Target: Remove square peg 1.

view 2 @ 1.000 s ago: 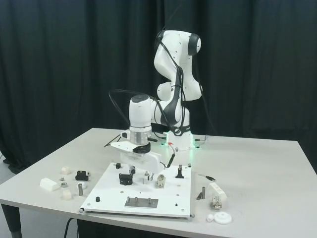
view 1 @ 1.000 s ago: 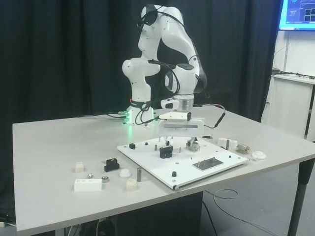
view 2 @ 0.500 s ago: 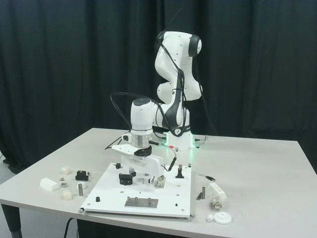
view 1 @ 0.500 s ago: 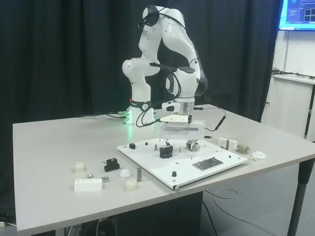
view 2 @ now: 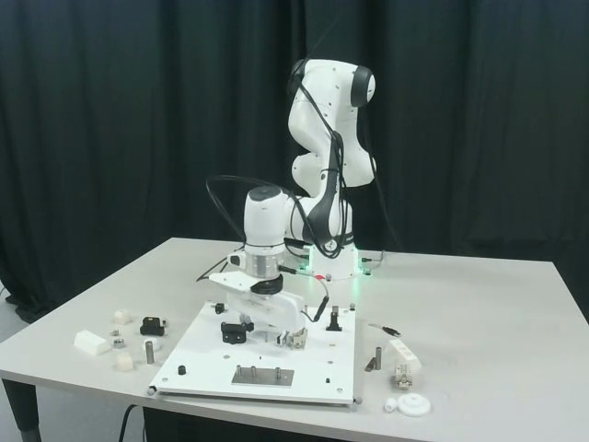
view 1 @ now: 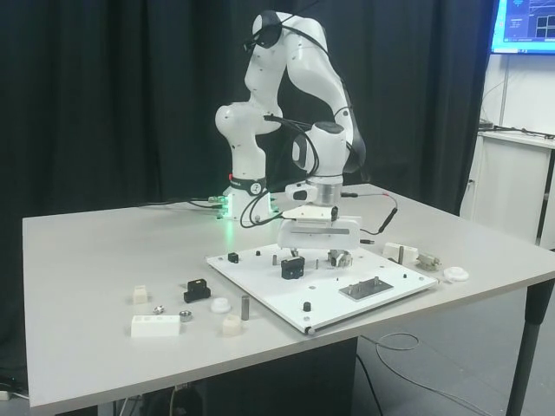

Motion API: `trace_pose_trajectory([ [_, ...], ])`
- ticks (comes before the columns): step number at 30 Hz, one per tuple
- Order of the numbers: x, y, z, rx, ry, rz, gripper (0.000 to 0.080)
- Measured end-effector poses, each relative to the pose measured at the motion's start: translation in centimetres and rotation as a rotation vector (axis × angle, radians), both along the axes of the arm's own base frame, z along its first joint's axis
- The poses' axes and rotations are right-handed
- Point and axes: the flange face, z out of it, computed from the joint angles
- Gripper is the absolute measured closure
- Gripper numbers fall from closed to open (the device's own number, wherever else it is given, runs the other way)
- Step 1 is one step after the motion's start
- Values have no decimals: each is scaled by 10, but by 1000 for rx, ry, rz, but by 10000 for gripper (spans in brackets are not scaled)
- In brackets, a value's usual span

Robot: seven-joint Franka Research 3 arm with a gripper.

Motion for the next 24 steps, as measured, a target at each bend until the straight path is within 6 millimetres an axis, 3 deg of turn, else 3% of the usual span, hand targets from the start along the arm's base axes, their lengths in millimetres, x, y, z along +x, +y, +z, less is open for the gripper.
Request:
trace_pose_trajectory([
  [8, -1, 0, -2, 4, 0, 12, 3],
  [9, -1, 0, -2, 5, 0, 13, 154],
  [13, -1, 0, -3, 9, 0, 12, 154],
  [14, -1, 0, -3, 11, -1, 11, 302],
  [19, -1, 1, -3, 16, -2, 11, 302],
  [20, -1, 1, -3, 18, -2, 10, 480],
  [24, -1, 2, -3, 24, -4, 5, 480],
])
